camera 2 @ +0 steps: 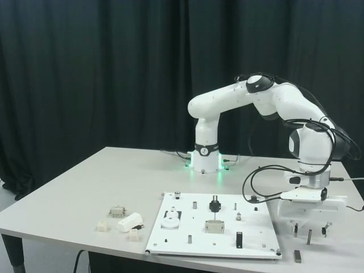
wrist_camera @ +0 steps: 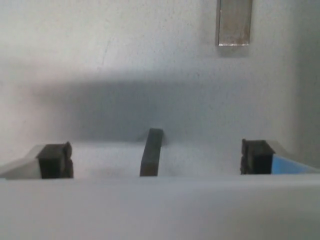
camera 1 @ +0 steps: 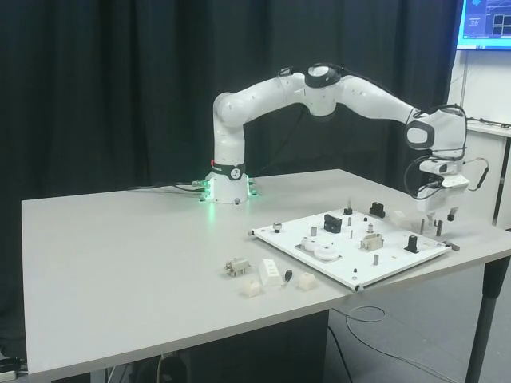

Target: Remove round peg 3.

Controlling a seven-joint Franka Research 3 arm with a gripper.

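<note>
Your pincer [wrist_camera: 155, 159] hangs just off the edge of the white board [camera 2: 213, 230], on the side away from the loose parts, and it sits low over the grey tabletop [camera 1: 120, 247]. Its two black fingertips [wrist_camera: 55, 161] stand wide apart in the wrist view, and a slim dark round peg [wrist_camera: 151, 152] stands upright between them, touching neither. So the pincer is released and holds nothing. The second room view shows the same peg [camera 2: 309, 236] upright under the pincer [camera 2: 310, 229], beyond the board's edge and not seated in it.

A short grey metal bar [camera 2: 297, 257] lies flat on the tabletop near the pincer, also clear of the board. In the wrist view the bar [wrist_camera: 233, 22] appears well apart from the peg.

The board carries several small fixtures: black blocks, upright pins and white round pieces. Beside the board, at the end far from the pincer, a few small white parts [camera 1: 270, 273] lie loose on the tabletop. The white arm [camera 1: 319, 88] reaches over the board from its base [camera 1: 227, 182], where a green light glows.
</note>
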